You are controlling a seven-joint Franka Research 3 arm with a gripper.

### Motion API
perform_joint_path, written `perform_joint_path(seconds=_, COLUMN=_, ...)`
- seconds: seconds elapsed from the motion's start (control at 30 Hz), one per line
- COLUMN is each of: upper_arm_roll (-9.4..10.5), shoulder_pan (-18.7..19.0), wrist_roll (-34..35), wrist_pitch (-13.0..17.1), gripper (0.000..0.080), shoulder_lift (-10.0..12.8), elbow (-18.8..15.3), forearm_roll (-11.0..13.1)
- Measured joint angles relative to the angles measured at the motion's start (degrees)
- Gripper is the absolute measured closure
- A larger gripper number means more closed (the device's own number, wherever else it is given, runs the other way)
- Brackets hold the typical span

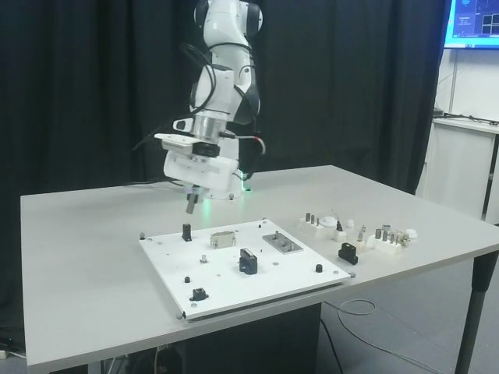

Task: Insert square peg 4.

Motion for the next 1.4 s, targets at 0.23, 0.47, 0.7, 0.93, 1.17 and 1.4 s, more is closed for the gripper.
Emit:
perform_joint_path(seconds=0.23, upper_arm_roll=-2.48, shoulder_pan=-0.07, wrist_roll=3.02, wrist_pitch=-1.39, gripper=0.0648, shoulder_lift=1.37, elbow=1.49, forearm_roll=4.17)
perform_joint_path(seconds=0.47, upper_arm_roll=-4.35, shoulder_pan=-0.3, wrist_roll=3.43, wrist_pitch=-2.57, gripper=0.0648, shoulder_lift=3.07, elbow=3.1, forearm_roll=7.9)
perform_joint_path(seconds=0.7, upper_arm_roll=-5.92, shoulder_pan=-0.44, wrist_roll=3.37, wrist_pitch=-4.07, gripper=0.0648, shoulder_lift=5.17, elbow=4.7, forearm_roll=11.25)
perform_joint_path(seconds=0.93, upper_arm_roll=-7.04, shoulder_pan=-0.89, wrist_roll=1.75, wrist_pitch=-5.84, gripper=0.0648, shoulder_lift=7.2, elbow=6.22, forearm_roll=14.81)
perform_joint_path(seconds=1.17, upper_arm_roll=-7.22, shoulder_pan=-2.22, wrist_roll=-3.55, wrist_pitch=-8.2, gripper=0.0648, shoulder_lift=8.74, elbow=7.94, forearm_roll=19.89)
perform_joint_path(seconds=1.4, upper_arm_roll=-7.23, shoulder_pan=-3.82, wrist_roll=-8.34, wrist_pitch=-10.67, gripper=0.0648, shoulder_lift=10.04, elbow=9.68, forearm_roll=24.05)
